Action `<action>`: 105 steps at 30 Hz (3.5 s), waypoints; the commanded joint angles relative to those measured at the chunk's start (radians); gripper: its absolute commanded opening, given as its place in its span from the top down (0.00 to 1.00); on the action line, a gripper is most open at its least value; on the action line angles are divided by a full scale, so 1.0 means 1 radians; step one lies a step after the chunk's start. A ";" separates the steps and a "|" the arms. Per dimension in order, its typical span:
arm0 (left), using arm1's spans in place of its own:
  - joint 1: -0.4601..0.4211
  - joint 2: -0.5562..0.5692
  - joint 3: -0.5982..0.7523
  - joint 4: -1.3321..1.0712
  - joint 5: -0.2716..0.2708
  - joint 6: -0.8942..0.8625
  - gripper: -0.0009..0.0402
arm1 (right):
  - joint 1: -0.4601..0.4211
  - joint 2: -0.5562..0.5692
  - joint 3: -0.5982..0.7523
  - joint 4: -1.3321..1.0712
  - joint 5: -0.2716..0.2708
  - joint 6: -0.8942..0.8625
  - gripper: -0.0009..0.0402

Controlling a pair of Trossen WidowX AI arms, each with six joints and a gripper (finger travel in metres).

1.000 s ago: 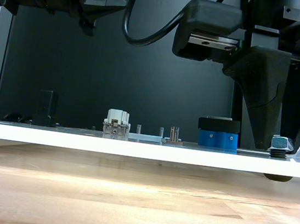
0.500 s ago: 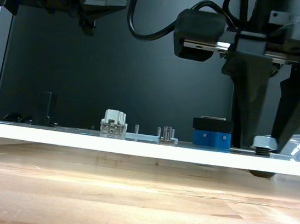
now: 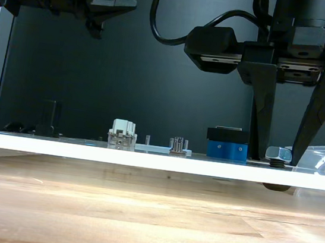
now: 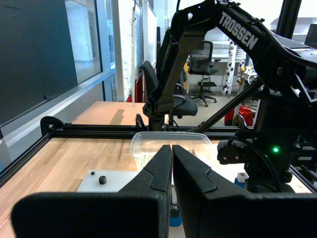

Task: Pick the M12 nut and place it on its threads and fasten

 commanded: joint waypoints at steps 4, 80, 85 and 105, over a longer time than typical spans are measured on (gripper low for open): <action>0.000 0.000 0.000 0.000 0.000 0.000 0.98 | -0.002 -0.001 0.000 0.002 -0.006 0.027 0.96; 0.000 0.000 0.000 0.000 0.000 0.000 0.98 | -0.010 -0.010 0.077 -0.124 -0.090 0.517 0.96; 0.000 0.000 0.000 0.000 0.000 0.000 0.98 | -0.029 0.045 0.171 -0.201 -0.108 0.495 0.96; 0.000 0.000 0.000 0.000 0.000 0.000 0.98 | -0.031 0.100 0.189 -0.201 -0.108 0.478 0.96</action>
